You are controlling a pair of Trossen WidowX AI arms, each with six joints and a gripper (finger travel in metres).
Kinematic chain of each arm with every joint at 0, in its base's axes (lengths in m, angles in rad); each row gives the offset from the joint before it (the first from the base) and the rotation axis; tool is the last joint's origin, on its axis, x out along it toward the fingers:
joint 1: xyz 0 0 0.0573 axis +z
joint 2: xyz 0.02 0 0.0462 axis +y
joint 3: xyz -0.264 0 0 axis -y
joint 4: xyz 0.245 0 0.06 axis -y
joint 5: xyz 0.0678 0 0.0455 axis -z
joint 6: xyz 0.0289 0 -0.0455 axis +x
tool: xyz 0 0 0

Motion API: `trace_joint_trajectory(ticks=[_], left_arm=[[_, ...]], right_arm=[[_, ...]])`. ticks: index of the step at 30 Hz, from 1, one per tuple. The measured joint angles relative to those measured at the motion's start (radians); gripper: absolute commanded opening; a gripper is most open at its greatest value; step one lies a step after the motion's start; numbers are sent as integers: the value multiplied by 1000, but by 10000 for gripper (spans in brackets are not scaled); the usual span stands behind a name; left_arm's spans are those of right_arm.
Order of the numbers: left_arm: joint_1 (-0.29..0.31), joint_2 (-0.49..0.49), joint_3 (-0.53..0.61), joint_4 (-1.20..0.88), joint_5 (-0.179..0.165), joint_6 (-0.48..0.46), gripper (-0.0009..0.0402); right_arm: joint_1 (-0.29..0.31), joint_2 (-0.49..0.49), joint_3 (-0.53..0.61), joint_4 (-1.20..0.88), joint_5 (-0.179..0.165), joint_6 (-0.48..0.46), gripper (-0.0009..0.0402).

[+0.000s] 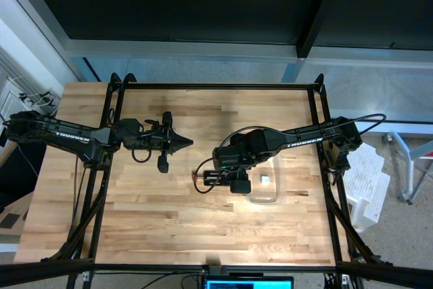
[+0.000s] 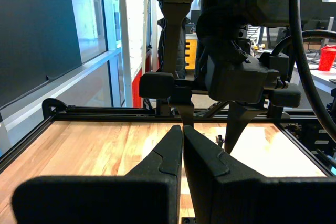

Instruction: Pick the USB-C connector and install on taskboard

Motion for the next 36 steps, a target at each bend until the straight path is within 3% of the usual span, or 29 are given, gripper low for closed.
trace_joint_trajectory(ticks=[9,17,36], left_arm=[[0,0,0,0,0,0,0],[0,0,0,0,0,0,0],[0,0,0,0,0,0,0]], right_arm=[[-4,-71,-52,113,-5,-2,219],[-22,-265,-301,429,-5,-20,213],[-103,-700,-862,1091,0,-93,99]])
